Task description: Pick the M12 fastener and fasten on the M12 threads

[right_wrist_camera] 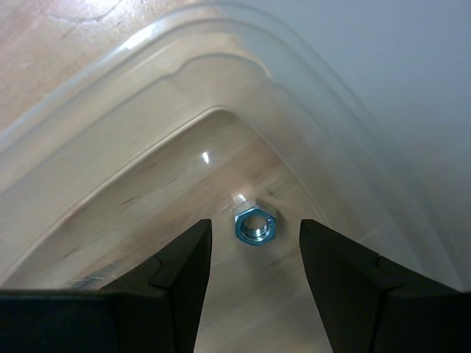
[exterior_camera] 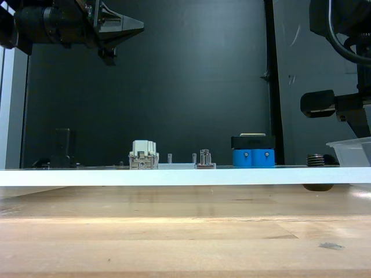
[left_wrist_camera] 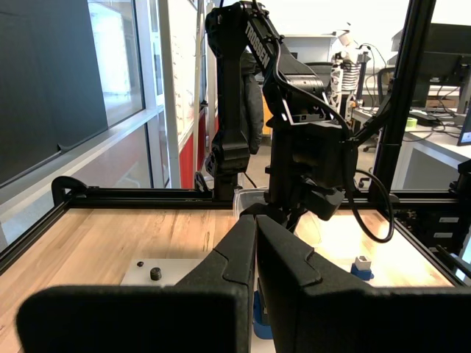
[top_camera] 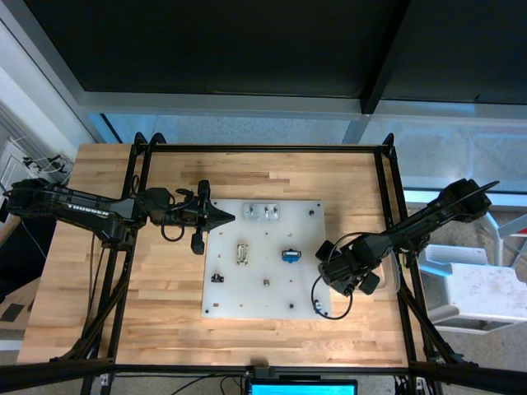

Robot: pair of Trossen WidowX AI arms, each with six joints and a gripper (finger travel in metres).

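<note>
While left gripper (top_camera: 231,216) aloft, right (right_wrist_camera: 255,223) astride nut (right_wrist_camera: 255,227).

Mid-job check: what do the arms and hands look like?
Both arms are matte black. The left arm carries white lettering; its left hand, over the board's far left edge, tapers to a point. The right hand, over the clear tray, has blocky black fingers; a black cable loops beside it.

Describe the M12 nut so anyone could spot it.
Right of the white board sits a clear tray; the open right gripper hangs over it, the left gripper hovers shut over the board's far left. In the tray's corner lies the nut: small, silver, hexagonal, alone there.
</note>
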